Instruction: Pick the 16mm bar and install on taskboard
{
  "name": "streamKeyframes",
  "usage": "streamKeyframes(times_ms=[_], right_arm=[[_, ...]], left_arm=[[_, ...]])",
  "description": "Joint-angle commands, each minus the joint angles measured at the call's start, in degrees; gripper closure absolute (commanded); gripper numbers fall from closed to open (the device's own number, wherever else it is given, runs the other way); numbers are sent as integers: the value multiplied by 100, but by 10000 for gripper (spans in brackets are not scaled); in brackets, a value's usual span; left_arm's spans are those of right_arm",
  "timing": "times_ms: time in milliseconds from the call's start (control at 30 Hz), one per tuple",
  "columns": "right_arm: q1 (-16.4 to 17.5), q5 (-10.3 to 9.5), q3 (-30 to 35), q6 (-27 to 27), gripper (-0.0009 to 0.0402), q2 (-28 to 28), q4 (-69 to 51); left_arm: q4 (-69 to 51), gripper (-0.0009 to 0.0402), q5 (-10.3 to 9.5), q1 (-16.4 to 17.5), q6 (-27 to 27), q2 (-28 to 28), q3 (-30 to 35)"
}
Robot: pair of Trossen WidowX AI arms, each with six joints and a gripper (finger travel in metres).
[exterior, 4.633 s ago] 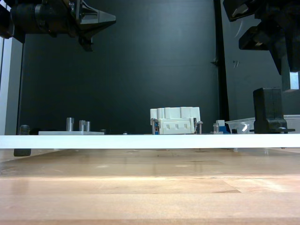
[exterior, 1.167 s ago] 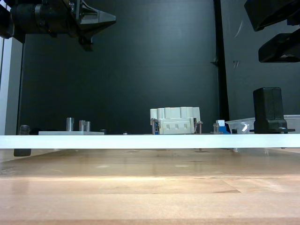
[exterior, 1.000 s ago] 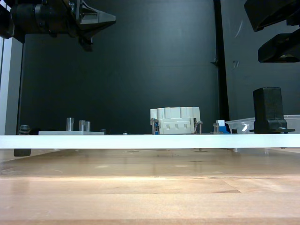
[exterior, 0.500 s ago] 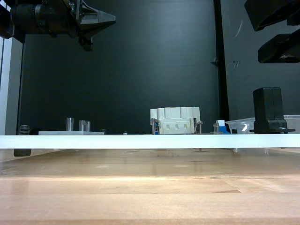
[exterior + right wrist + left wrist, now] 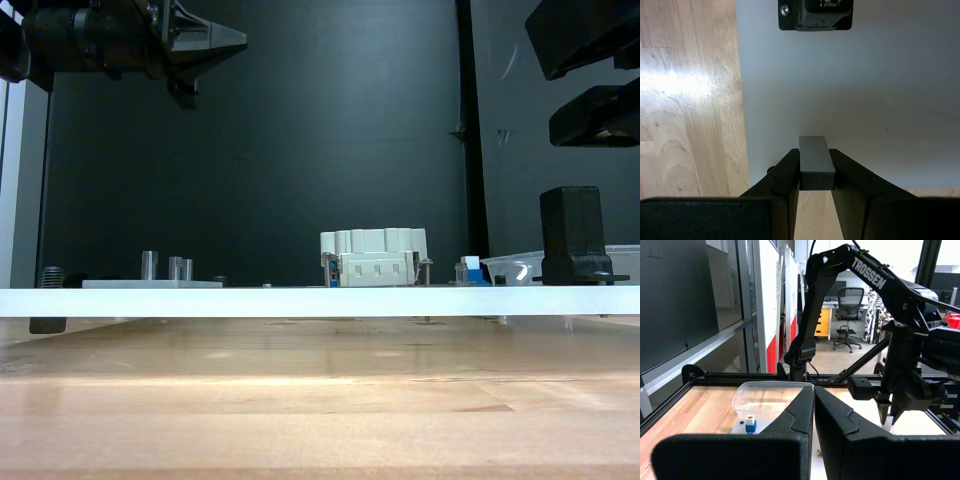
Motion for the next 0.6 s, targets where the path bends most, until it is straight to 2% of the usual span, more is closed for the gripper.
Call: streamKeyframes(times_ms=[33,400,600], right_arm=[[-2,17,-70,7,384,0,61],[0,-9,-201,17,382,-2,264],[0,-13,-168,33,330,-2,260]], left_arm=[[2,393,0,0,0,2,2],[0,393,0,0,0,2,2],[0,393,0,0,0,2,2]])
